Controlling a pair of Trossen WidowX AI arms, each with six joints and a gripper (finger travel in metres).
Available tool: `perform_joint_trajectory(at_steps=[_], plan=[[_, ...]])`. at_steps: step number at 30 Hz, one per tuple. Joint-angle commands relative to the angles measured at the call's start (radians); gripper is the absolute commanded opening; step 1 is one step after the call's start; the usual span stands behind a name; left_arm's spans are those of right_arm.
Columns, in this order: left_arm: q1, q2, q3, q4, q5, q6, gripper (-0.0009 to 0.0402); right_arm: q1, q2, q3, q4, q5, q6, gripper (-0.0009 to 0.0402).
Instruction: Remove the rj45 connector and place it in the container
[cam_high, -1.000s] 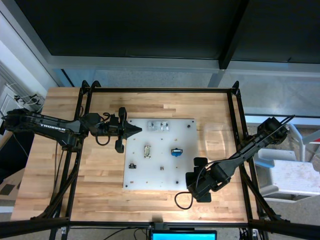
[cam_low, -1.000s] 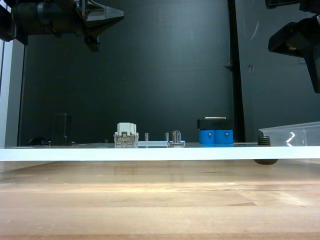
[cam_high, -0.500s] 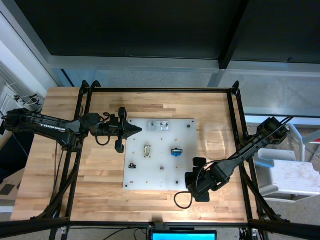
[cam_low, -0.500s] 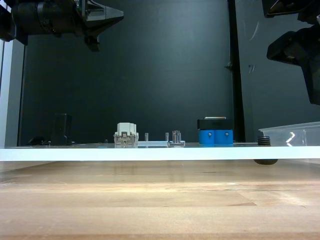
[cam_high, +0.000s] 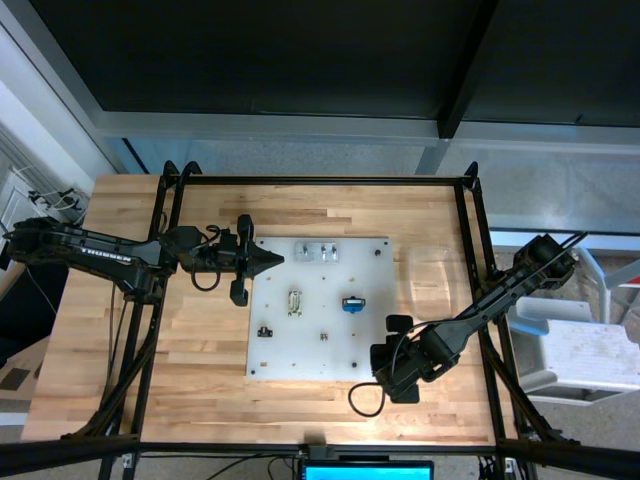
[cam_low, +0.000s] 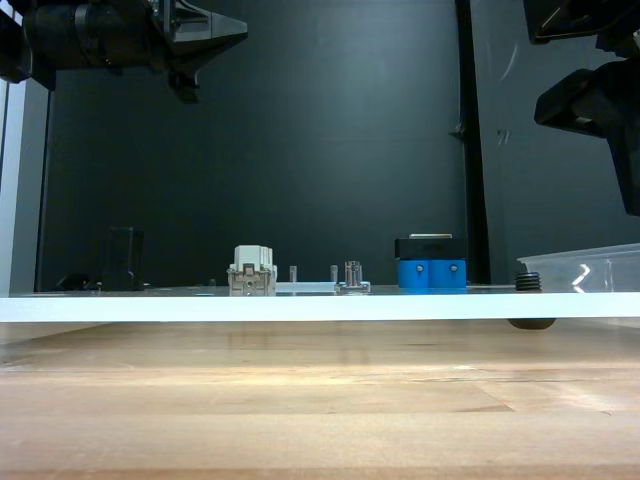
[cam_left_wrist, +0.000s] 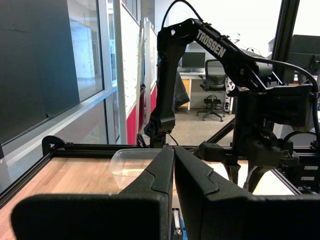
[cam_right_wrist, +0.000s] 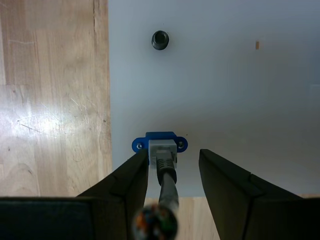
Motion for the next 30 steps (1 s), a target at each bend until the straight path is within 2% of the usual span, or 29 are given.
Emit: perform_joint_trajectory(at_steps=[1, 17, 30], plan=[[0.000, 0.000, 0.000, 0.000, 0.000, 0.000, 0.0001, 0.000, 0.000, 0.000, -0.001, 0.000, 0.000, 0.0113], [0.000, 0.000, 0.000, 0.000, 0.000, 0.000, 0.0001, 0.000, 0.000, 0.000, 0.005, 0.000, -0.003, 0.0000], [0.000, 0.000, 0.000, 0.000, 0.000, 0.000, 0.0001, 0.001, -0.003, 0.003, 0.007, -0.002, 0.001, 0.0000]])
